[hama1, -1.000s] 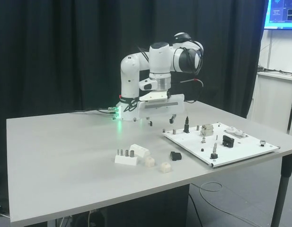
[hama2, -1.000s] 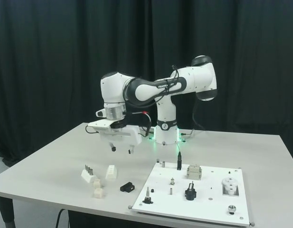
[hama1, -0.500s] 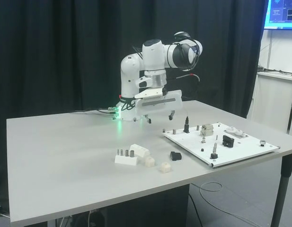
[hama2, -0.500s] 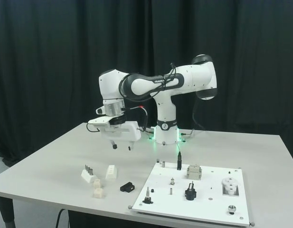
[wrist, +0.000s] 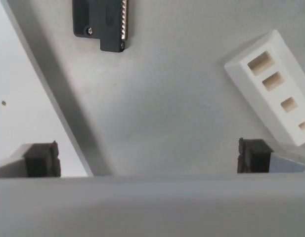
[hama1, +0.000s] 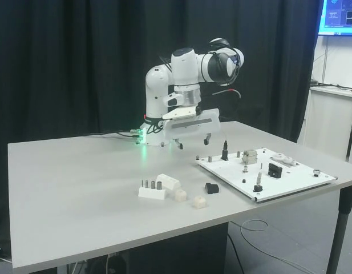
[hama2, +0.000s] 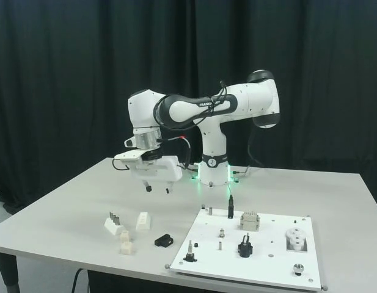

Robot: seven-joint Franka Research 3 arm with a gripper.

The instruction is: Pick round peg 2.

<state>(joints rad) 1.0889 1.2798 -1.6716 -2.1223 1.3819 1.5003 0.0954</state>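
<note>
Two black fingertips of the white arm's gripper (hama2: 157,189) hang spread apart, empty, above the grey table (hama2: 78,213), well apart from the small white block holding grey round pegs (hama2: 113,223).

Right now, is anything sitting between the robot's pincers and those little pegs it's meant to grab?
Nothing visible does. The jaws hang open in the air over the grey table, and the pegs stand upright in their white holder, uncovered on top. The nearest thing, a white slotted block, lies low beside the holder.
</note>
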